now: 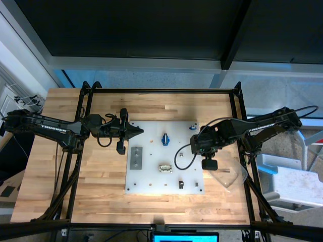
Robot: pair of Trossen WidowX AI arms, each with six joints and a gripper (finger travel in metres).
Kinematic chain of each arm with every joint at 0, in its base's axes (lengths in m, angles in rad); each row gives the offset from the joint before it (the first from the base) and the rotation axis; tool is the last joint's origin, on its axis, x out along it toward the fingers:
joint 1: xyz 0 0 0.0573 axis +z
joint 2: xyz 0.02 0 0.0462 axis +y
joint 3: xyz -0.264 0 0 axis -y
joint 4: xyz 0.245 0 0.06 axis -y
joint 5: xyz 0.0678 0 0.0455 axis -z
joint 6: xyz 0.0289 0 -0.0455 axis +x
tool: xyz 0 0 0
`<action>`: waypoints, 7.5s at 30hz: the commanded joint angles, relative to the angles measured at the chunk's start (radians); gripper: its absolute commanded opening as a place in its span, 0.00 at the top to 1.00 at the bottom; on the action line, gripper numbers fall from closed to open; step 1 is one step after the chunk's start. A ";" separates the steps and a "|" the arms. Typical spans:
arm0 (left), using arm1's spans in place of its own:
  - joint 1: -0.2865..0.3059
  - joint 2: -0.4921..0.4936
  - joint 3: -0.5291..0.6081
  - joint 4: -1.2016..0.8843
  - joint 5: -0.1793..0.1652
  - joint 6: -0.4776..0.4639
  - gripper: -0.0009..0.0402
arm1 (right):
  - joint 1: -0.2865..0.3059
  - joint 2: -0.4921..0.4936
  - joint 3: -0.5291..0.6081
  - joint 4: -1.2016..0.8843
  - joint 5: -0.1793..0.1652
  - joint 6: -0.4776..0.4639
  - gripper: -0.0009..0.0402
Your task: Pick the 16mm bar from the taskboard and place it in the container
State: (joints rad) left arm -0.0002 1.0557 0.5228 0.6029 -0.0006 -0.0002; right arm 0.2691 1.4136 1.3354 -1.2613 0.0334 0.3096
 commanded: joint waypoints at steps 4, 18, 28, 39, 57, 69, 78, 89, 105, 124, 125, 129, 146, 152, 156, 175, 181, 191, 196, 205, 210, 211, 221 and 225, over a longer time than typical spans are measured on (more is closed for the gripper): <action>0.000 0.000 0.000 0.000 0.000 0.000 0.98 | 0.069 0.031 -0.001 0.005 0.001 0.076 0.98; 0.000 0.000 0.000 0.000 0.000 0.000 0.98 | 0.198 0.095 -0.001 0.060 0.000 0.214 0.98; 0.000 0.000 0.000 0.000 0.000 0.000 0.98 | 0.267 0.149 -0.001 0.088 0.001 0.261 0.98; 0.000 0.000 0.000 0.000 0.000 0.000 0.98 | 0.285 0.185 -0.001 0.137 0.000 0.261 0.74; 0.000 0.000 0.000 0.000 0.000 0.000 0.98 | 0.304 0.251 -0.002 0.186 0.003 0.260 0.35; 0.000 0.000 0.000 0.000 0.000 0.000 0.98 | 0.319 0.293 -0.013 0.232 0.019 0.260 0.36; 0.000 0.000 0.000 0.000 0.000 0.000 0.98 | 0.323 0.299 -0.050 0.278 0.019 0.262 0.36; 0.000 0.000 0.000 0.000 0.000 0.000 0.98 | 0.328 0.299 -0.117 0.359 0.019 0.282 0.36; 0.000 0.000 0.000 0.000 0.000 0.000 0.98 | 0.336 0.334 -0.133 0.393 0.027 0.267 0.40; 0.000 0.000 0.000 0.000 0.000 0.000 0.98 | 0.341 0.354 -0.137 0.409 0.027 0.267 0.52; 0.000 0.000 0.000 0.000 0.000 0.000 0.98 | 0.341 0.355 -0.137 0.409 0.027 0.268 0.55; 0.000 0.000 0.000 0.000 0.000 0.000 0.98 | 0.342 0.354 -0.137 0.410 0.026 0.269 0.64; 0.000 0.000 0.000 0.000 0.000 0.000 0.98 | 0.344 0.354 -0.137 0.410 0.026 0.269 0.90; 0.000 0.000 0.000 0.000 0.000 0.000 0.98 | 0.344 0.352 -0.136 0.410 0.026 0.269 0.94; 0.000 0.000 0.000 0.000 0.000 0.000 0.98 | 0.344 0.340 -0.136 0.407 0.026 0.269 0.95; 0.000 0.000 0.000 0.000 0.000 0.000 0.98 | 0.344 0.268 -0.072 0.286 0.027 0.266 0.95; 0.000 0.000 0.000 0.000 0.000 0.000 0.98 | 0.344 0.239 -0.040 0.241 0.027 0.266 0.95; 0.000 0.000 0.000 0.000 0.000 0.000 0.98 | 0.344 0.187 0.020 0.154 0.028 0.266 0.95; 0.000 0.000 0.000 0.000 0.000 0.000 0.98 | 0.344 0.158 0.023 0.150 0.028 0.266 0.95; 0.000 0.000 0.000 0.000 0.000 0.000 0.98 | 0.344 0.151 0.016 0.142 0.029 0.267 0.95; 0.000 0.000 0.000 0.000 0.000 0.000 0.98 | 0.344 0.150 0.015 0.139 0.030 0.267 0.95; 0.000 0.000 0.000 0.000 0.000 0.000 0.98 | 0.344 0.150 0.015 0.139 0.030 0.267 0.95; 0.000 0.000 0.000 0.000 0.000 0.000 0.98 | 0.344 0.109 -0.042 0.123 0.053 0.312 0.95; 0.000 0.000 0.000 0.000 0.000 0.000 0.98 | 0.343 0.066 -0.096 0.126 0.053 0.347 0.95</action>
State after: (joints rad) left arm -0.0002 1.0554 0.5228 0.6025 -0.0006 -0.0002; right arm 0.6125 1.4910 1.2541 -1.1381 0.0864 0.6472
